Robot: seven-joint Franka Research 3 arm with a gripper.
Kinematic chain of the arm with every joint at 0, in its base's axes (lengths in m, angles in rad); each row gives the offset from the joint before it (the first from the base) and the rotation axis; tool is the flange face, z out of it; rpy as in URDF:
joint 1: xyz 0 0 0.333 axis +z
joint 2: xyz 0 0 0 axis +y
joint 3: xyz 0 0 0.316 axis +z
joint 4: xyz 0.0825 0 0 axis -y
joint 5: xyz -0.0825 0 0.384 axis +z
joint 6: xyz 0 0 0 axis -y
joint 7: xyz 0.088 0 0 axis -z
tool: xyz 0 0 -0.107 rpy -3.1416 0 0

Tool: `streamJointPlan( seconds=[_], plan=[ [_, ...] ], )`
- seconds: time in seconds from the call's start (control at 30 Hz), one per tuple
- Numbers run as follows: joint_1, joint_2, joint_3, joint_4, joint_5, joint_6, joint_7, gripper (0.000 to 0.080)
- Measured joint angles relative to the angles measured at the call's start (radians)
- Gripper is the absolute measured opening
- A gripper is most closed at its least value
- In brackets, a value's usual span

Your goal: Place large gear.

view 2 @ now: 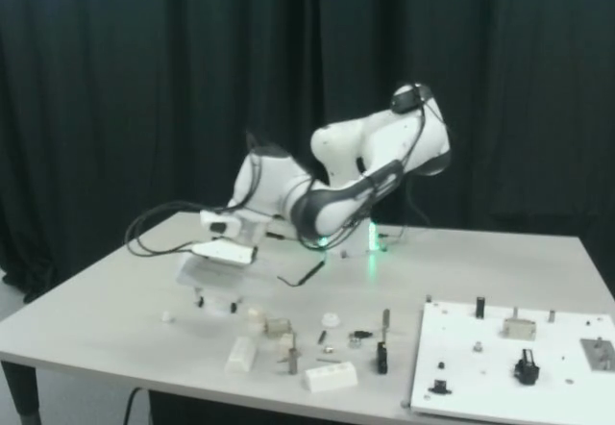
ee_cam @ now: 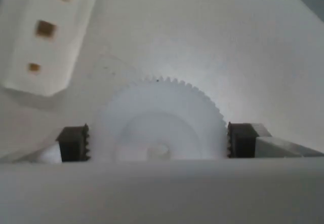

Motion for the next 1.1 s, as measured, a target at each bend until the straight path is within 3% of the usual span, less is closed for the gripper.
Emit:
streamJointPlan(
  seconds=[0.2,0.3,0.77,1.1],
  plan=[
    [-0.068,0.013,0.014,0.017,0.076,-0.039,-0.076,0.0594],
    [-0.098,0.020,0.018,0.032,0.093,-0.068,-0.089,0.0594],
    [-0.232,0.028,0.072,0.122,0.135,-0.160,-0.121,0.0594],
    [-0.297,0.036,0.115,0.166,0.140,-0.174,-0.150,0.0594]
  ],
)
